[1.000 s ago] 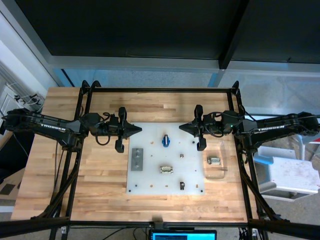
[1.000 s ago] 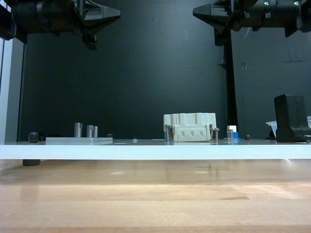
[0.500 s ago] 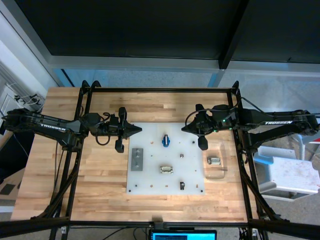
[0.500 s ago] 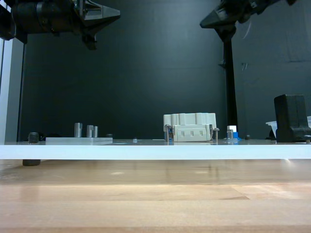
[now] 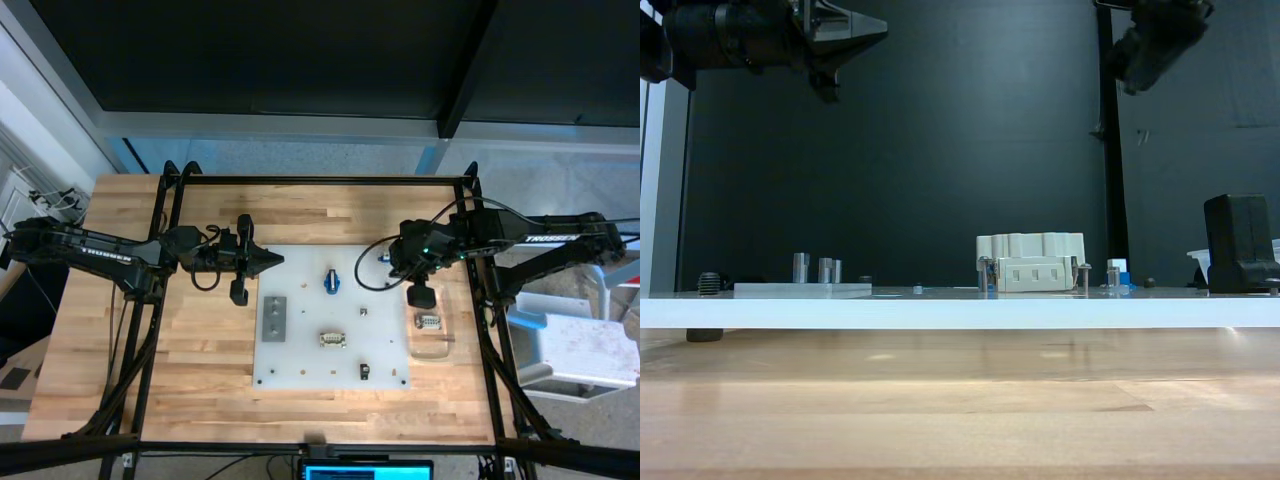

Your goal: Pick the HAN10E connector and install in the HAN10E hub

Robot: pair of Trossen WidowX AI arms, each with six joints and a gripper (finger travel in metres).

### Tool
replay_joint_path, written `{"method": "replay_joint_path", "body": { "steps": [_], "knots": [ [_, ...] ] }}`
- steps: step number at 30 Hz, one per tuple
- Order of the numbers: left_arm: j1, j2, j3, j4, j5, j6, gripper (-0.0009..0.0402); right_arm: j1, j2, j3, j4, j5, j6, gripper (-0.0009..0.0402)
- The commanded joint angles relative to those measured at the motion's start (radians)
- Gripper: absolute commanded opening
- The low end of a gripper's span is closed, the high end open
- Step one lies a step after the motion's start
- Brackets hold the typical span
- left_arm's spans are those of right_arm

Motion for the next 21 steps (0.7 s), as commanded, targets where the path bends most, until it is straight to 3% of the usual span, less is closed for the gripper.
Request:
{"method": "replay_joint_path", "body": {
  "steps": [1,9,21],
  "knots": [
    [0.0,0.0,0.0,0.0,0.0,0.0,0.0,0.017,0.021,0.034,-0.078,0.0,0.014,0.0],
    [0.0,0.0,0.0,0.0,0.0,0.0,0.0,0.076,0.051,0.087,-0.225,0.003,0.057,0.0],
    [0.0,0.0,0.0,0.0,0.0,0.0,0.0,0.087,0.05,0.084,-0.243,0.002,0.093,0.0]
  ]
}}
